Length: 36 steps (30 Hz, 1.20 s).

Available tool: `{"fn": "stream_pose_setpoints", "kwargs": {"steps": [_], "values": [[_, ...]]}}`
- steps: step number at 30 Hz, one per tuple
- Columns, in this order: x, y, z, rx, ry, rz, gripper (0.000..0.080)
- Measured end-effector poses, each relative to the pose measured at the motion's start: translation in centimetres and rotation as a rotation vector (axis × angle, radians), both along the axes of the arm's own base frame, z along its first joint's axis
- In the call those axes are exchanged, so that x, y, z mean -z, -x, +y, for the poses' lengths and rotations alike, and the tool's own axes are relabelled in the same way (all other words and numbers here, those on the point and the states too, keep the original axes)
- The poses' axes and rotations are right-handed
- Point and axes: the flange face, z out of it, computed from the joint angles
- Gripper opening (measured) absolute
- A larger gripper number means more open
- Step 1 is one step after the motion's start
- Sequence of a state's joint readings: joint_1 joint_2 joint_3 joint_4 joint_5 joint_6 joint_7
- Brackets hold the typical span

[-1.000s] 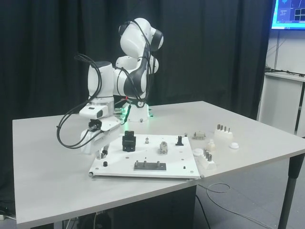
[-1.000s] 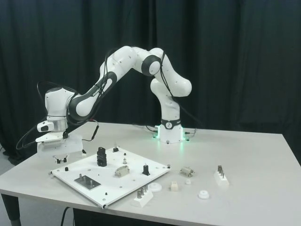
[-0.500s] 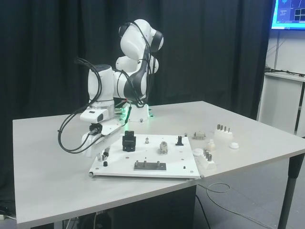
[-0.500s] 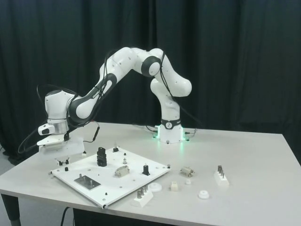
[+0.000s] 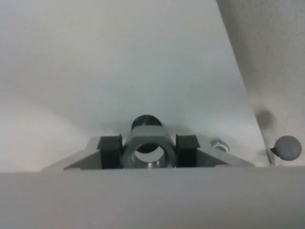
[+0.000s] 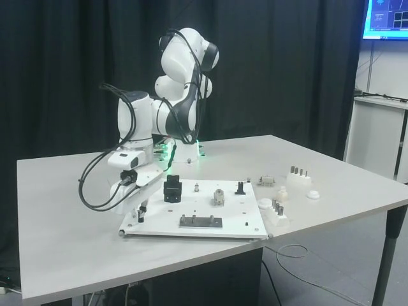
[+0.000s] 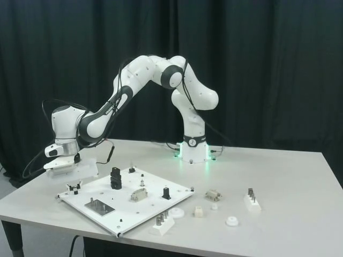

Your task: Insert bolt 4.

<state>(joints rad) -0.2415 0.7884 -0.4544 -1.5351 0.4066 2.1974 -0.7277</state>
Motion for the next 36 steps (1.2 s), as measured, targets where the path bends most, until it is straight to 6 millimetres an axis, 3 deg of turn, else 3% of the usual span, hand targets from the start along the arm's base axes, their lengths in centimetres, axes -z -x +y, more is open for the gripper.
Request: {"fn": "stream_pose_setpoints", "kwargs": {"steps": [36], "values": [[0.34,0.01,0.02,0.045,-0.012,-0.009,0.0237]]}}
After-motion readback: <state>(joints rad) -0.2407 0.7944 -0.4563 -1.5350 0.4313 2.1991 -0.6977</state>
